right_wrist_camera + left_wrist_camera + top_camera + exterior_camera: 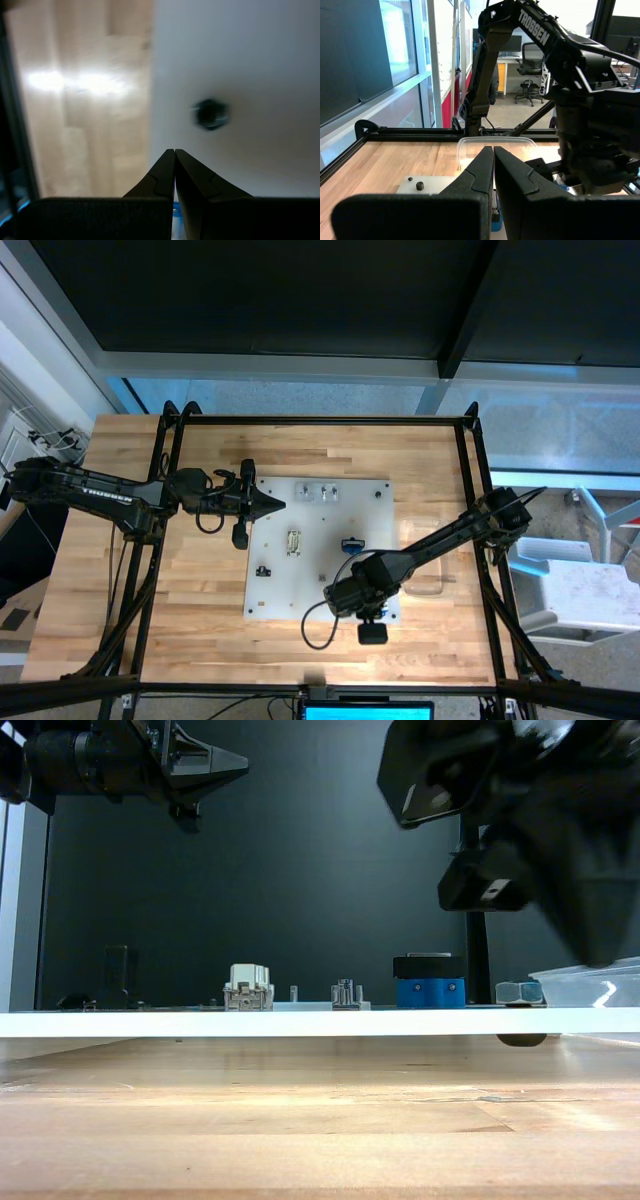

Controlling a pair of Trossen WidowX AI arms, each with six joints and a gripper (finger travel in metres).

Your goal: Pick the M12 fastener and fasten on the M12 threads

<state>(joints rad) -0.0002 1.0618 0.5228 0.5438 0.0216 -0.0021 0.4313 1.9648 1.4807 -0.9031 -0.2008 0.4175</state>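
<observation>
A small hexagonal nut [517, 992] sits low on the white board [300, 585] near its near right edge, in front of the clear tray [590, 982], with no stud ribs showing under it. In the right wrist view the nut [211, 114] is a dark hexagon on the white board, so it appears to be on its stud, outside the tray. My right gripper [174, 150] hangs above the board a little short of the nut, shut with nothing between its fingers. In the high view the right gripper [342, 598] covers that spot. My left gripper [275, 505] hovers shut over the board's far left edge.
The clear tray [430, 575] lies just right of the board. A blue-and-black block [429, 982], a grey connector [248, 988] and small silver posts [345, 992] stand mid-board. A black frame rail [320, 421] surrounds the wooden table.
</observation>
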